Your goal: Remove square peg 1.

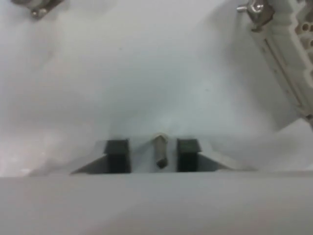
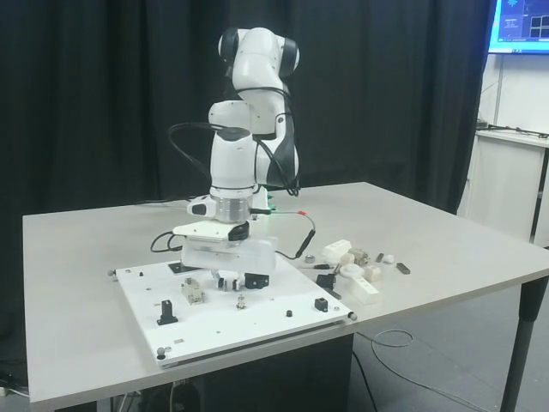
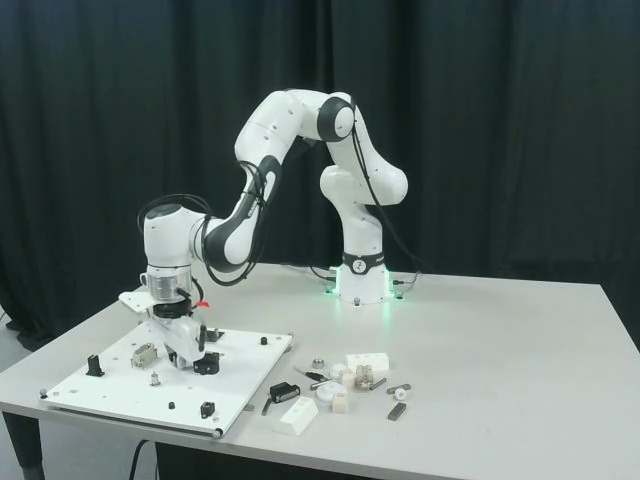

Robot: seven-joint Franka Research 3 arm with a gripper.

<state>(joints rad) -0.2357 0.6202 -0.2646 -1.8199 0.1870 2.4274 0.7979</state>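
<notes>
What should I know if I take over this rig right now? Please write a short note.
Tool: open, lowered over the white board, one black finger on each side of a small upright peg; it does not grip it yet.
Peg: on the board, not lifted.
Loose parts: on the grey table beside the board.
Done: the approach.
Left: close on the peg, pull it straight up, put it down.

Grey table (image 2: 446, 232) w/ loose white parts (image 3: 345, 385) scattered beside white board (image 2: 266, 330); black curtain (image 3: 500, 120) behind.
</notes>
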